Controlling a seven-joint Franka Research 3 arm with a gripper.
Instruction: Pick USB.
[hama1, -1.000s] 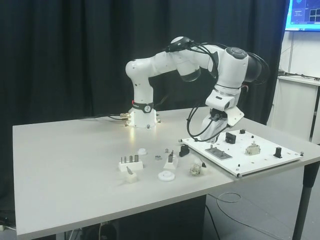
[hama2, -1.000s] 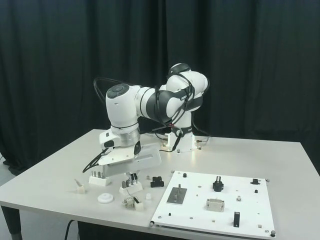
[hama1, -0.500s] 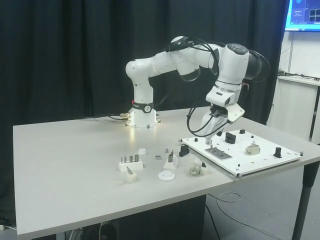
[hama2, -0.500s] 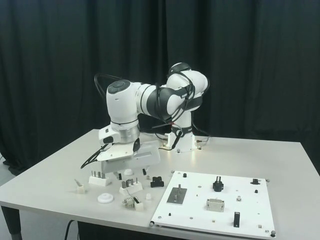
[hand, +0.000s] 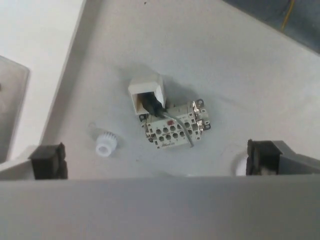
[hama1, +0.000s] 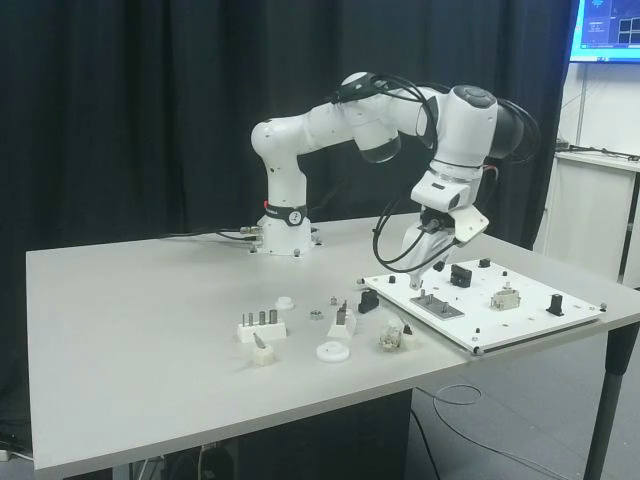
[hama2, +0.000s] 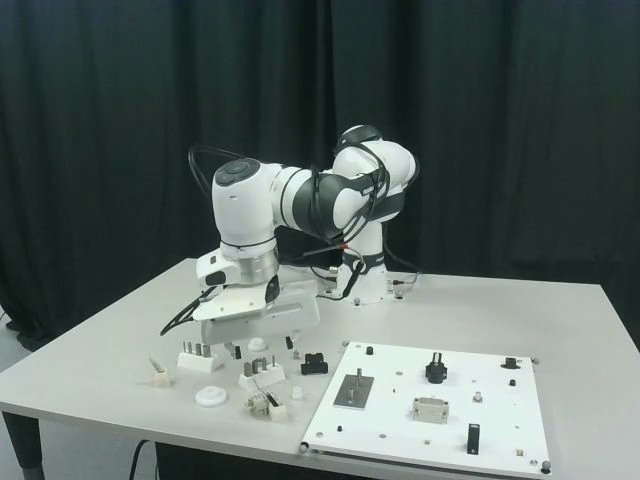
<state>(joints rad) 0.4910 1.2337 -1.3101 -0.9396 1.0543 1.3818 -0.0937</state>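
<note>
Grey tabletop (hama1: 130, 320) carries small parts; going left to right in the first room view we see a white block with pins (hama1: 260, 325), a white gear (hama1: 332, 352), then the connector with the USB (hama1: 391, 338) plugged into its white holder, near the white board (hama1: 520, 318). Our tool (hama2: 262, 347) hangs above them, fingers (hand: 48, 161) spread wide, holding nothing.

Robotics lab. White arm (hama1: 400, 110) bolted to grey table (hama1: 130, 320). Black curtains (hama2: 520, 130) behind, white assembly board (hama2: 440, 420) alongside.
</note>
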